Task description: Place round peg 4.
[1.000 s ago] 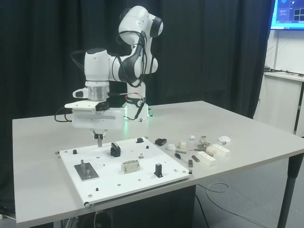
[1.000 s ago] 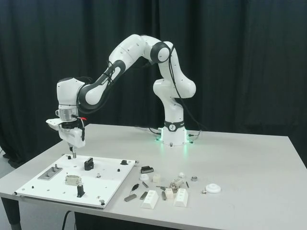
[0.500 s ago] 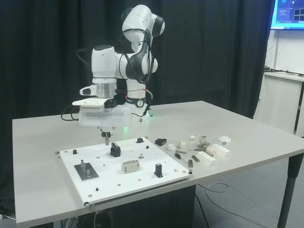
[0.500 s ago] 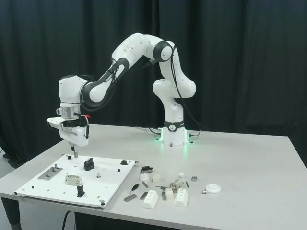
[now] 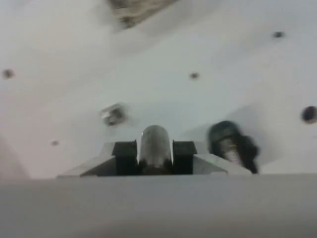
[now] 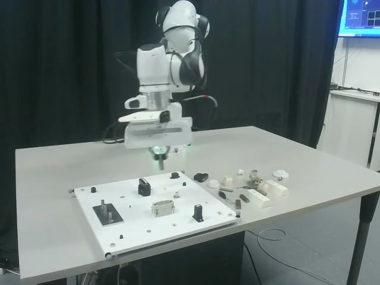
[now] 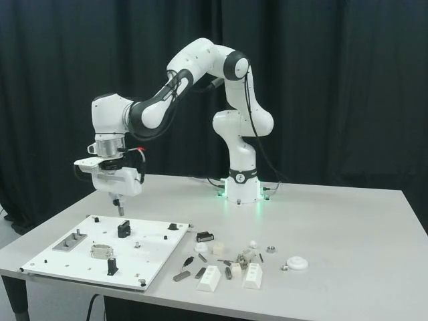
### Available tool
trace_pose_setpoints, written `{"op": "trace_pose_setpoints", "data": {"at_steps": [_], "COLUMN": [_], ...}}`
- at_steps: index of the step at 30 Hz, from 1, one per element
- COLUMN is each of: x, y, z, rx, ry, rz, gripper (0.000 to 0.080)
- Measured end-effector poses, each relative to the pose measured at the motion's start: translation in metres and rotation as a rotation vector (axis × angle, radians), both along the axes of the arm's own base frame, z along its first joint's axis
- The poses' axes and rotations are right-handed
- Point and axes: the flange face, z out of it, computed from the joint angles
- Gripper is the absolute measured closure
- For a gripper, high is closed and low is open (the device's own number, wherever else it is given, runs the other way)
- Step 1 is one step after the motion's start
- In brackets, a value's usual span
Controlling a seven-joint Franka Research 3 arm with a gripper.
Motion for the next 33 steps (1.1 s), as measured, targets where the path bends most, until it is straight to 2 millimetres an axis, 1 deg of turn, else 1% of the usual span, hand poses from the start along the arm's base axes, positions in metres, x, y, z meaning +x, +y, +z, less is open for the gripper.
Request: {"op": "trace_pose_setpoints", "data": {"at_steps": [5, 11, 15, 22, 33], "x": [0.01, 0.022, 0.029, 0.038, 0.043], "y": [0.03, 0.071, 0.103, 0.165, 0.262], "z": [0.005, 0.001, -0.005, -0.016, -0.031], "rx": [0.024, 0.048, 0.058, 0.055, 0.0], "ry": [0.016, 0.05, 0.073, 0.109, 0.157], "rz": [0.036, 0.076, 0.111, 0.189, 0.309], "gripper": [0.0654, 0.0654, 0.0654, 0.0654, 0.0654]}}
